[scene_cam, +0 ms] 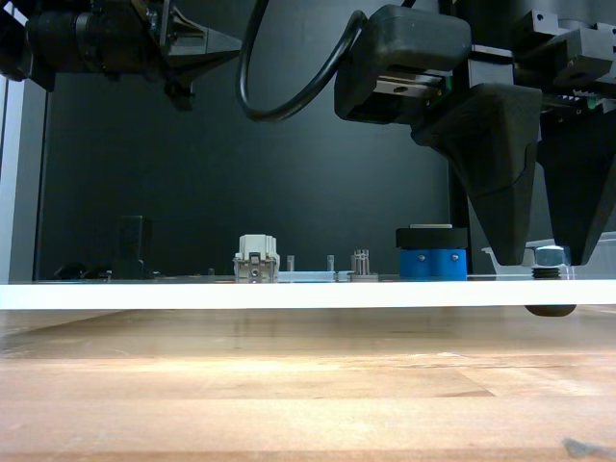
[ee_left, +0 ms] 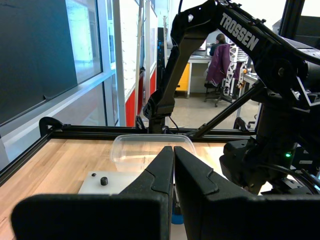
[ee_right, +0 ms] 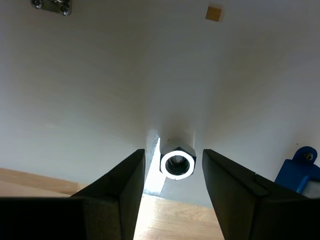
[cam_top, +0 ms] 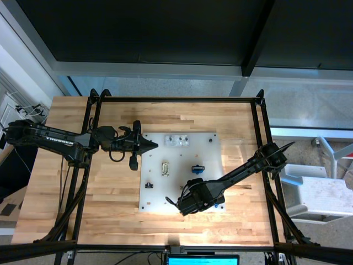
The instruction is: Unfasten the M12 fastener and place in the container
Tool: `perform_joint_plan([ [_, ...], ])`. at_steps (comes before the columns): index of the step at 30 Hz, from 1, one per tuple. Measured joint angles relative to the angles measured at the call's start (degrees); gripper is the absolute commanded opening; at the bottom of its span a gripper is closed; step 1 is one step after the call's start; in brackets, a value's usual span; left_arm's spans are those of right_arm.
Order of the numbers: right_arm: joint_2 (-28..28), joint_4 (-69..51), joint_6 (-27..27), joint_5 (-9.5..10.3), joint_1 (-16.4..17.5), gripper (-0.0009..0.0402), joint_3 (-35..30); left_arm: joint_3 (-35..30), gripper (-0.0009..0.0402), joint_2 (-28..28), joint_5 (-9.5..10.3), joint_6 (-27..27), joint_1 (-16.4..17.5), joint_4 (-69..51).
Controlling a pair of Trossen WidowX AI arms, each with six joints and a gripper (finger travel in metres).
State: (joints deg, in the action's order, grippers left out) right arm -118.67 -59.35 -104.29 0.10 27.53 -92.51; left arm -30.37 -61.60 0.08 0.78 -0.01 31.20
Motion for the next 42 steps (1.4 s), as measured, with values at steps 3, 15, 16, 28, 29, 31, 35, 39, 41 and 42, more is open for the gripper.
perform_joint_plan([
  [3,0.0,0.1,0.0,-0.02,-0.1,0.0125,0.1,0.0,0.0,0.0,-0.02,0.0,0.0,0.0],
  [15,0.0,-0.1,3.4,0.07,-0.3,0.0026,0.2,0.0,0.0,0.0,0.0,0.0,0.0,0.0],
  [16,0.0,0.0,4.3,0.09,-0.4,0.0019,0.2,0.0,0.0,0.0,0.0,0.0,0.0,0.0],
  [28,0.0,0.4,49.3,1.14,-0.5,0.0007,0.2,0.0,0.0,0.0,-0.02,0.0,0.0,0.0],
  [29,0.0,0.4,53.4,1.22,-0.5,0.0007,0.2,0.0,0.0,0.0,0.0,0.0,0.0,0.0],
  [31,0.0,0.5,62.4,1.29,-0.5,0.0007,0.2,0.0,0.0,0.0,-0.02,0.0,0.0,0.0],
  [35,0.0,0.5,80.7,1.46,-0.5,0.0007,0.2,0.0,0.0,0.0,-0.02,0.0,0.0,0.0],
  [39,0.2,0.5,94.4,1.49,-0.5,0.0007,0.2,0.0,0.0,0.0,-0.02,0.0,0.0,0.0],
  [41,0.3,0.5,99.9,1.49,-0.5,0.0007,0.2,0.0,0.0,0.0,0.0,0.0,0.0,0.0],
  [42,0.3,0.5,102.5,1.49,-0.5,0.0007,0.2,0.0,0.0,0.0,0.0,0.0,0.0,0.0],
])
